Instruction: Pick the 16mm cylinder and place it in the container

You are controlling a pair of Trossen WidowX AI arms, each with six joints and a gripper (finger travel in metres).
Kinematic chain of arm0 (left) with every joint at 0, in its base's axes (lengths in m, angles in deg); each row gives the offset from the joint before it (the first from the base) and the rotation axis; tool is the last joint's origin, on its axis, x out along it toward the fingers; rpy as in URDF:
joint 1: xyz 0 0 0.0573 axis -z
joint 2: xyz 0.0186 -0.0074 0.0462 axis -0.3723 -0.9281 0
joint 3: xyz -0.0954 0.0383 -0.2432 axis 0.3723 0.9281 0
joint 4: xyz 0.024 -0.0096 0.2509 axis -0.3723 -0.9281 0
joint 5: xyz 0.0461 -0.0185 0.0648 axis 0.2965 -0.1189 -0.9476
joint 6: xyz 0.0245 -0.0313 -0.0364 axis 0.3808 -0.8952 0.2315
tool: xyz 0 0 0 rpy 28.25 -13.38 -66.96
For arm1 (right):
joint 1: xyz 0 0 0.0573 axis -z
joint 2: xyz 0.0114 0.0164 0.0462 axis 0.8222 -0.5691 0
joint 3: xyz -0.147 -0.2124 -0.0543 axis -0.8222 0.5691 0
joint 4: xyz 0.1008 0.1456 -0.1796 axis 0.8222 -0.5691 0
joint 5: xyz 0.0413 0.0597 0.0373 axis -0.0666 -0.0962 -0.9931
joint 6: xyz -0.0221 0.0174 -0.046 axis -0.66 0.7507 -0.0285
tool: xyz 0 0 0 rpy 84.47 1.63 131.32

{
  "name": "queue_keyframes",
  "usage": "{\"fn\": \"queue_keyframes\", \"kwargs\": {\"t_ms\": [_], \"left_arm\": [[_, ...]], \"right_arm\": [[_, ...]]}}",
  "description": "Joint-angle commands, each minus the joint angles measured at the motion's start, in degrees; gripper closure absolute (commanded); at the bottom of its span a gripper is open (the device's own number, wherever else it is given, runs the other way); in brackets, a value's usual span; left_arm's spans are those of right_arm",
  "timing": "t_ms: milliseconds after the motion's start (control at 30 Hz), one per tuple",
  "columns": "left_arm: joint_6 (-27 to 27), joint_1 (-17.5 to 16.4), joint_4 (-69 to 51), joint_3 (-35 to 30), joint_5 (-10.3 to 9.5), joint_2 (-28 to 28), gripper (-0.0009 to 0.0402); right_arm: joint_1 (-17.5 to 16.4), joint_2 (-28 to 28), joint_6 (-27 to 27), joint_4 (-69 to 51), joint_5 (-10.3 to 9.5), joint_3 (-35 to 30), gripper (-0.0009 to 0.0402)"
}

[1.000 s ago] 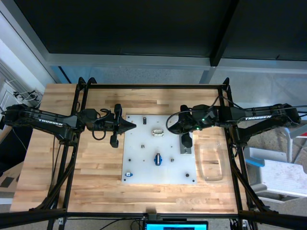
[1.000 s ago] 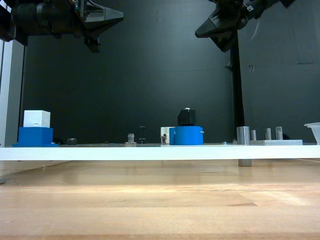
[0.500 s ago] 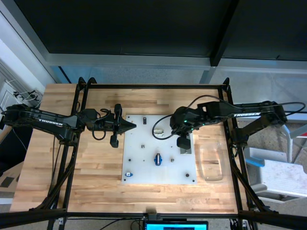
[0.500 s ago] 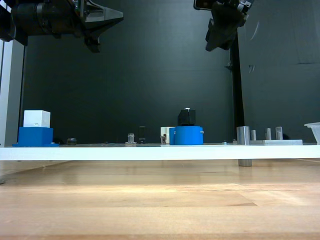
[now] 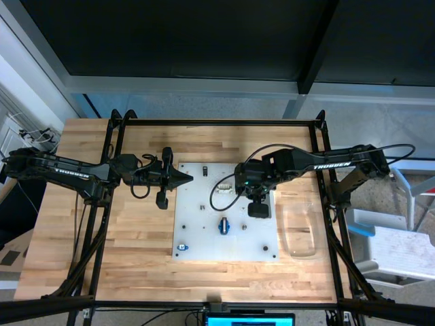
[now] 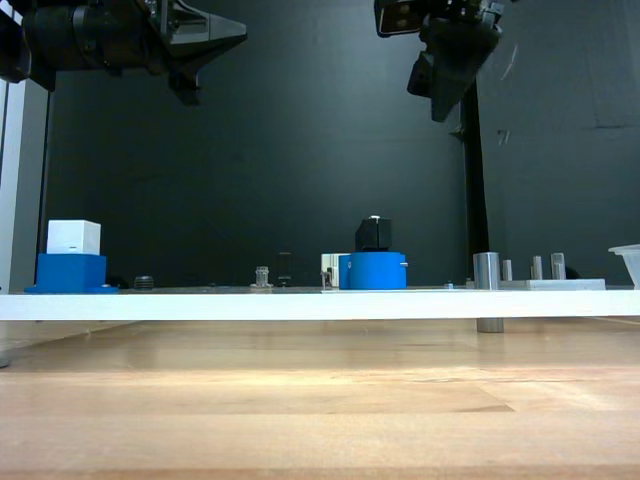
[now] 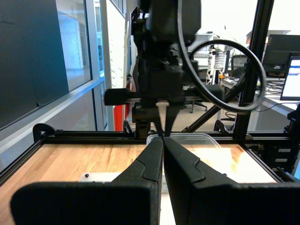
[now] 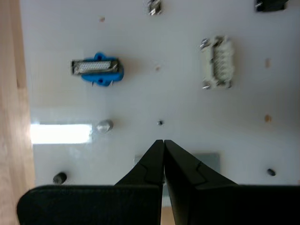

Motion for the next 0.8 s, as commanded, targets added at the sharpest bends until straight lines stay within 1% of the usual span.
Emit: {"fn": "queue_keyframes", "kwargs": {"t_ms": [33,267,400,567,800], "left_arm": [[0.0,0.0,0.02,-0.02,0.02,0.0,0.0393],[0.0,0.0,0.02,-0.02,0.02,0.0,0.0393],[0.0,0.0,0.02,-0.02,0.02,0.0,0.0393],[0.0,0.0,0.02,-0.02,0.02,0.02,0.0393],[0.0,0.0,0.02,-0.02,0.02,0.02,0.0393]], "right_arm": [[-1.36,-0.24,0.26,-1.27,0.02,0.07,0.0393],[-3.39,-3.04,2.4,-2.51,-0.17,-0.33,0.0393],[-4.04,-3.45,4.24,-2.62,-0.09,-0.28,0.0393],[-5.51,-4.87,4.5,-3.15,-0.02,-0.44,0.0393],[-6.4,-6.05,5.97,-2.73,0.07,-0.44,0.0393]]}}
